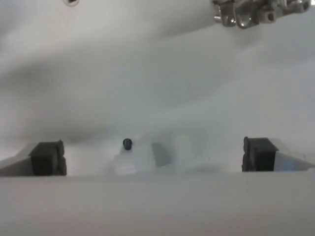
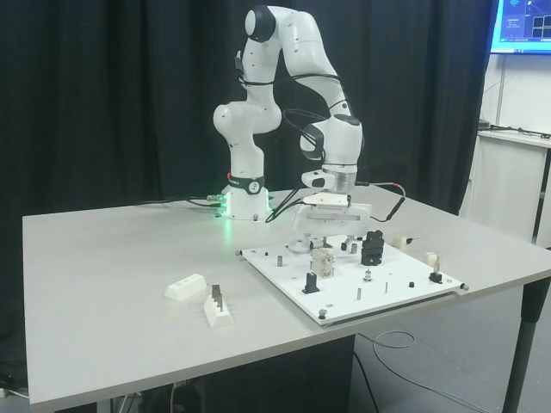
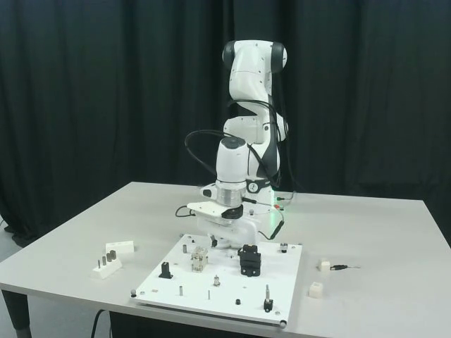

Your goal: Pick small gear.

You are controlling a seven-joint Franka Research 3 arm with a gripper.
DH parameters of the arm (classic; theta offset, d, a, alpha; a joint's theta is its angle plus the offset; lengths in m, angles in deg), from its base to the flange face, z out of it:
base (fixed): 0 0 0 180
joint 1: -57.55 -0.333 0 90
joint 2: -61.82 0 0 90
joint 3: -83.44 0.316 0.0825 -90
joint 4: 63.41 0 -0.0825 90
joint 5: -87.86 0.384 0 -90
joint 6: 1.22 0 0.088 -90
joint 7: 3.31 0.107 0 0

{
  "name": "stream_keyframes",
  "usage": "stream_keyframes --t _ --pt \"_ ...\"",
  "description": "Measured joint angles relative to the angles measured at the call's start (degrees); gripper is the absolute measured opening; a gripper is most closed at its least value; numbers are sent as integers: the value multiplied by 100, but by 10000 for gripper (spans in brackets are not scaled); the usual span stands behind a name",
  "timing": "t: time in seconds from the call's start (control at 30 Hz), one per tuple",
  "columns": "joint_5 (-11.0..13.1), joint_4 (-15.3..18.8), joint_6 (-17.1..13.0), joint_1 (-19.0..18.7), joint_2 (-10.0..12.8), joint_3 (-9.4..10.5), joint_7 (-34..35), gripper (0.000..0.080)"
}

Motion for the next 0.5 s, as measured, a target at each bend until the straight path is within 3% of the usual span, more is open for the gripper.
stream_keyframes --t 0.5 --pt "0 0 5 12 66 0 -145 800"
